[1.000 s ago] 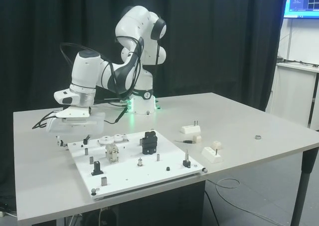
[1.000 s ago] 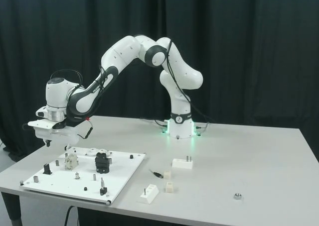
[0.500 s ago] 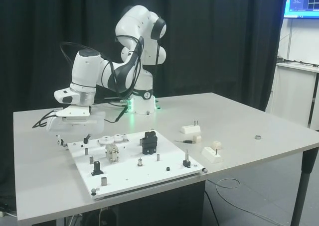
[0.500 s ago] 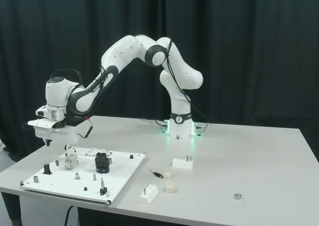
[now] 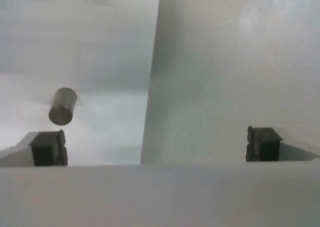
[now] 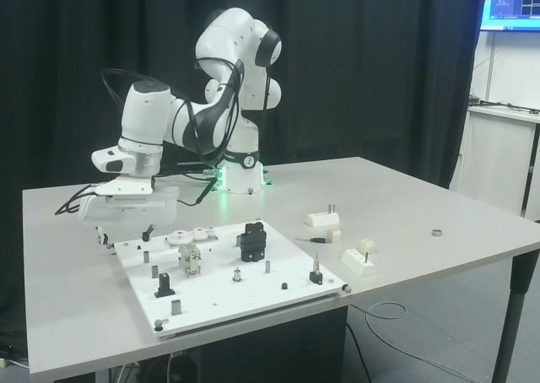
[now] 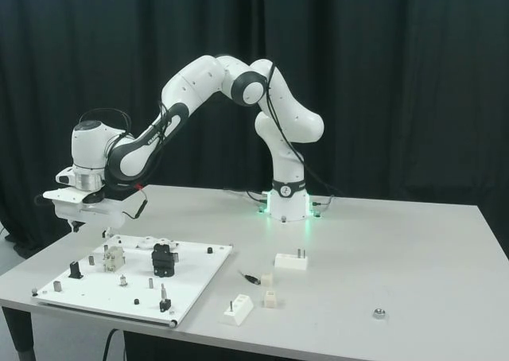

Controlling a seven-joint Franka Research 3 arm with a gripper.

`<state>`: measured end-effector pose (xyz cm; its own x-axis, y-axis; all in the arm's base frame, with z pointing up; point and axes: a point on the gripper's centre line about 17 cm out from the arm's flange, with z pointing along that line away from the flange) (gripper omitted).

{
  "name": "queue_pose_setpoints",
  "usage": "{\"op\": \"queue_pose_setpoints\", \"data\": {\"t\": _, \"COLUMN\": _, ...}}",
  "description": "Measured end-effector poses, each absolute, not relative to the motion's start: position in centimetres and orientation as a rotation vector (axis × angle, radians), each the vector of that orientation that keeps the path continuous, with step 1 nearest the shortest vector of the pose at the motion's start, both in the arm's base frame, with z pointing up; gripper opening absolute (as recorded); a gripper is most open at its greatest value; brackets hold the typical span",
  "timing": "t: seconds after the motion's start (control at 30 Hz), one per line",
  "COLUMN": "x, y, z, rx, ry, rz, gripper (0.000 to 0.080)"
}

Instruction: Pick square peg 1.

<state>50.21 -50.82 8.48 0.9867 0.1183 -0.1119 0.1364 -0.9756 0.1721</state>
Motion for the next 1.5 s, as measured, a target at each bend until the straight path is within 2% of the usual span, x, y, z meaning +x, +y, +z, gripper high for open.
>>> {"op": "queue_pose_setpoints", "data": {"t": 1.5, "x": 51.4, "y": -50.5, "z": 9.8, "rx": 2.966, "ry": 0.182, "rz": -0.122, "gripper": 0.08}}
